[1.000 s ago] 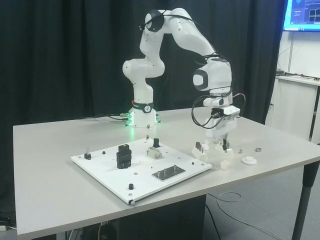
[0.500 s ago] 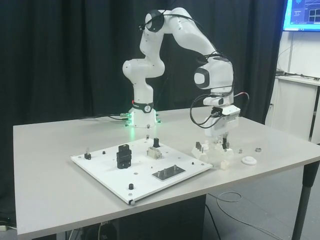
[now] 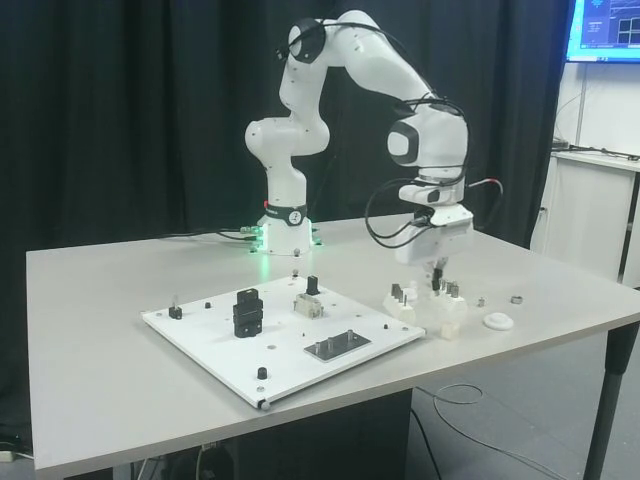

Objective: Insert USB.

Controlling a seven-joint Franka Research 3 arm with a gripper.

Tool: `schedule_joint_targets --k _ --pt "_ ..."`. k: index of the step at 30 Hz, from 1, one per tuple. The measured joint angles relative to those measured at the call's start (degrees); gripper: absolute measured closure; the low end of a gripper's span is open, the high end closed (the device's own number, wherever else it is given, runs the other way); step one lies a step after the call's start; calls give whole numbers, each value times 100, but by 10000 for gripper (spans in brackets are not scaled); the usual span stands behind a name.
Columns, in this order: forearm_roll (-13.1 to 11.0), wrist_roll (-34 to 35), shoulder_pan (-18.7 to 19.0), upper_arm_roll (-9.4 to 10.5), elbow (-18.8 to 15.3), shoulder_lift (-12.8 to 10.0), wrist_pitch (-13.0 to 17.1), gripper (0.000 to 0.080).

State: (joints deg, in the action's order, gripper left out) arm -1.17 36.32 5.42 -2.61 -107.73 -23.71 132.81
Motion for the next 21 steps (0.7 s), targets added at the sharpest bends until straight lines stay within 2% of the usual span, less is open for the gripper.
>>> schedule_joint_targets --k 15,21 --pt "188 553 0 -465 343 154 -1342 708" --pt "188 873 -1 -716 365 228 -1695 708"
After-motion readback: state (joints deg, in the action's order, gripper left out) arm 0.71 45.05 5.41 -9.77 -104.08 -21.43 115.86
